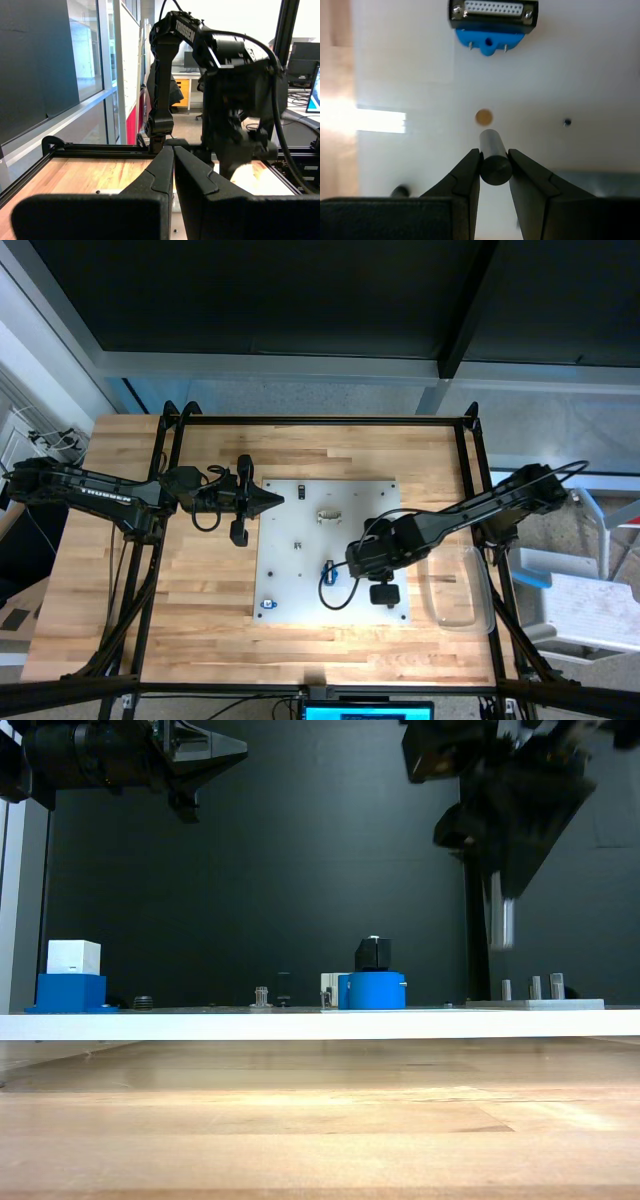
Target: Pick the 16mm cylinder and place it in the container
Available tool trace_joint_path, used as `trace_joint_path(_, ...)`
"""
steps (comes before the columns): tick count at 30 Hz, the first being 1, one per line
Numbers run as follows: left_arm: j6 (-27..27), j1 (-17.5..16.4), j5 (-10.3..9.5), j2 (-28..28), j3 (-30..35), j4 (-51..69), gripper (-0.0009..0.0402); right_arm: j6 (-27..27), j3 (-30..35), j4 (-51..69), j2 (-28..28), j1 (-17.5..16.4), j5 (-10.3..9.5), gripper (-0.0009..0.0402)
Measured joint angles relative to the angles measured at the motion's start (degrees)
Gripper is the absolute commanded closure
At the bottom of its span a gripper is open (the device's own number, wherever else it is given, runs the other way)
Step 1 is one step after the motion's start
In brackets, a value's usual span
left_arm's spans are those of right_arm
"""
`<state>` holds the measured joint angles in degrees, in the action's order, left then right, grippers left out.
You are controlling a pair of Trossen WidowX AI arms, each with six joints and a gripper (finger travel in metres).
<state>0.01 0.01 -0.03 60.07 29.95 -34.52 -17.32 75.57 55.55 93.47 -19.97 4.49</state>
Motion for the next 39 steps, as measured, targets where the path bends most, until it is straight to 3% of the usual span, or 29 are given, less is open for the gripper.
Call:
trace_joint_path(9,0.0,0.0,0.0,0.0,0.0,0.0,0.0393,-5.1,-0.9,5.4,-5.6,-0.6,-0.04,0.0359)
trace_joint_path(24,0.0,0.0,0.0,0.0,0.0,0.0,0.0393,-14.6,-8.7,7.4,-13.6,-6.1,-0.24,0.0359)
trace_joint_path(34,0.0,0.0,0.0,0.0,0.0,0.0,0.0393,-22.0,-15.1,8.0,-19.7,-11.0,-2.6,0.0359)
trace_joint_path(39,0.0,0.0,0.0,0.0,0.0,0.0,0.0393,-26.1,-19.0,8.1,-23.1,-13.6,-4.76,0.0359)
